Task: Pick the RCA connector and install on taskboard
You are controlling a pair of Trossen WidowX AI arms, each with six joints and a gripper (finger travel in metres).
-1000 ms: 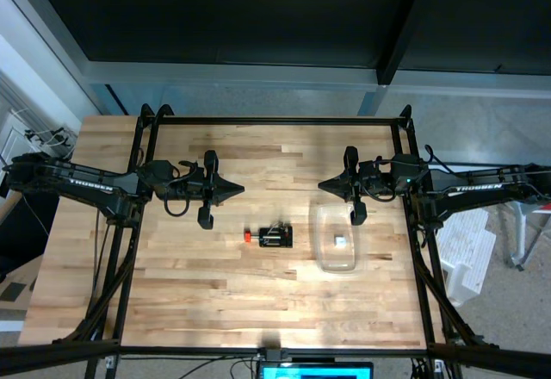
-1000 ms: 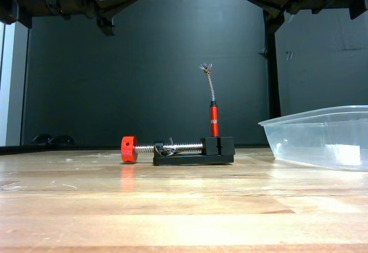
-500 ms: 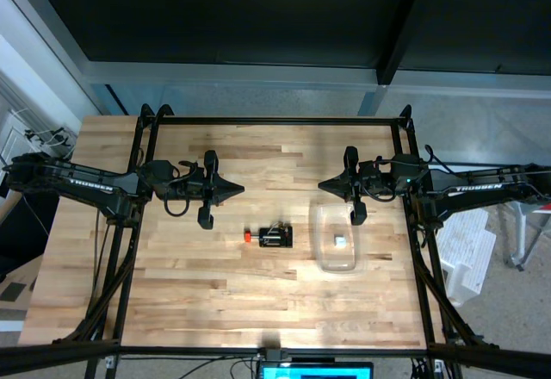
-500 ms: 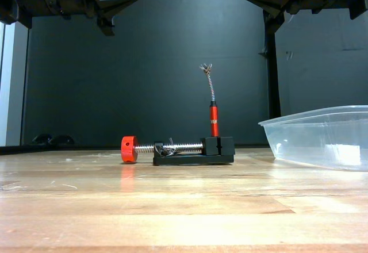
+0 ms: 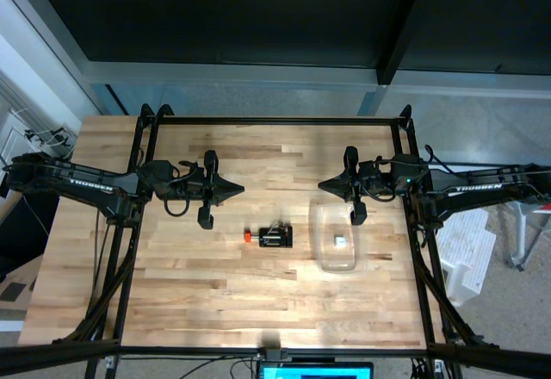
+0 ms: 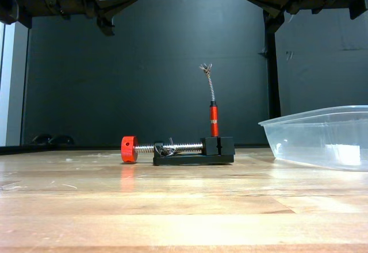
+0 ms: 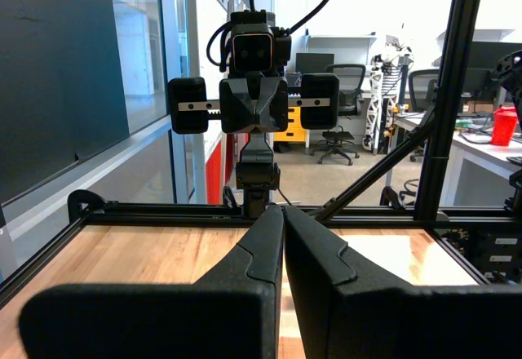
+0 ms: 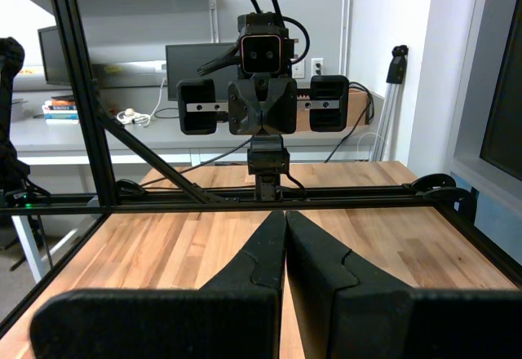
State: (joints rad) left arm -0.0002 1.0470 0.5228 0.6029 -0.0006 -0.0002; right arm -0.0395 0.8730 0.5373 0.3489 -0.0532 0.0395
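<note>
Nothing has moved: my left gripper (image 5: 240, 189) and right gripper (image 5: 322, 187) hang high, both with jaws pressed together. The taskboard (image 5: 277, 238) sits on the table (image 5: 215, 284) between them; the RCA connector I cannot pick out. Reaching down unopened, I could knock so tiny a plug away.

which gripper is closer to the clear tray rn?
The right gripper, shut, raised near the clear tray's far edge. The left gripper, also shut and raised, hangs beyond the taskboard on the other side.
</note>
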